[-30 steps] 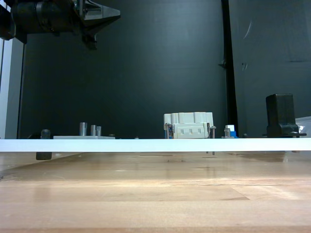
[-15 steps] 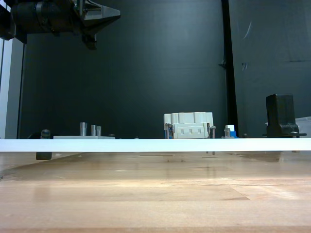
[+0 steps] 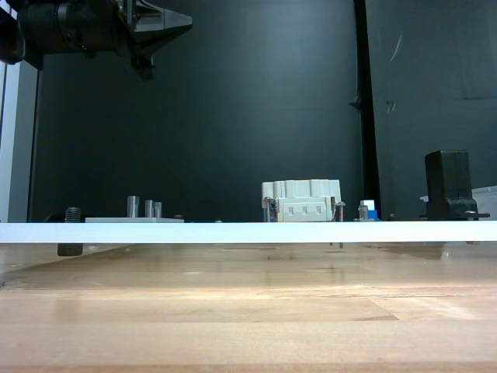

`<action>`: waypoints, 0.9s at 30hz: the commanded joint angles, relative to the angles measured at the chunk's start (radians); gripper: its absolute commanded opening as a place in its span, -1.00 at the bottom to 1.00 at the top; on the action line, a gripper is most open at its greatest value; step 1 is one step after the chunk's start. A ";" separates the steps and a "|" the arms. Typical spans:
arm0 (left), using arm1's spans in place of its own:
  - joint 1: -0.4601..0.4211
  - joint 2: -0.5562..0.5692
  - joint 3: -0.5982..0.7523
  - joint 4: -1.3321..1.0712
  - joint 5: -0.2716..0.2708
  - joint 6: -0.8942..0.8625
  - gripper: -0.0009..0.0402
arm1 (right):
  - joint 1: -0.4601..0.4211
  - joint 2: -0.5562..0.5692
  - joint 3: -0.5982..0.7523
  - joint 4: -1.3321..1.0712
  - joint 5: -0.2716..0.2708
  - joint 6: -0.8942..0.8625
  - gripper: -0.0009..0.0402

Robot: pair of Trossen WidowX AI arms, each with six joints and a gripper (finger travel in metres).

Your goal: Remove the HAN10E connector from the taskboard and place in the container

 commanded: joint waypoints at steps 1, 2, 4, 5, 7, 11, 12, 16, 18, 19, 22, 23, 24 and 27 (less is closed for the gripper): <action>0.000 0.000 0.000 0.000 0.000 0.000 -0.96 | 0.000 -0.024 0.040 -0.030 0.003 0.000 -0.90; 0.000 0.000 0.000 0.000 0.000 0.000 -0.96 | -0.001 -0.034 0.053 -0.042 0.003 0.000 -0.91; 0.000 0.000 0.000 0.000 0.000 0.000 -0.96 | -0.002 -0.053 0.078 -0.064 0.005 0.000 -0.92; 0.000 0.000 0.000 0.000 0.000 0.000 -0.96 | -0.004 -0.062 0.087 -0.074 0.013 0.001 -0.93; 0.000 0.000 0.000 0.000 0.000 0.000 -0.96 | -0.009 -0.082 0.100 -0.093 0.029 0.001 -0.94; 0.000 0.000 0.000 0.000 0.000 0.000 -0.96 | -0.027 -0.121 0.101 -0.106 0.042 0.001 -0.96; 0.000 0.000 0.000 0.000 0.000 0.000 -0.96 | -0.030 -0.127 0.101 -0.106 0.042 0.001 -0.95; 0.000 0.000 0.000 0.000 0.000 0.000 -0.96 | -0.039 -0.135 0.101 -0.108 0.041 0.000 -0.96; 0.000 0.000 0.000 0.000 0.000 0.000 -0.96 | -0.040 -0.135 0.101 -0.108 0.040 0.000 -0.96; 0.000 0.000 0.000 0.000 0.000 0.000 -0.96 | -0.043 -0.135 0.100 -0.108 0.040 0.001 -0.96; 0.000 0.000 0.000 0.000 0.000 0.000 -0.96 | -0.062 -0.136 0.096 -0.115 0.038 0.001 -0.96; 0.000 0.000 0.000 0.000 0.000 0.000 -0.96 | -0.075 -0.136 0.094 -0.125 0.035 0.000 -0.96; 0.000 0.000 0.000 0.000 0.000 0.000 -0.96 | -0.091 -0.136 0.090 -0.140 0.035 -0.009 -0.95; 0.000 0.000 0.000 0.000 0.000 0.000 -0.96 | -0.158 -0.145 0.067 -0.185 0.030 -0.055 -0.96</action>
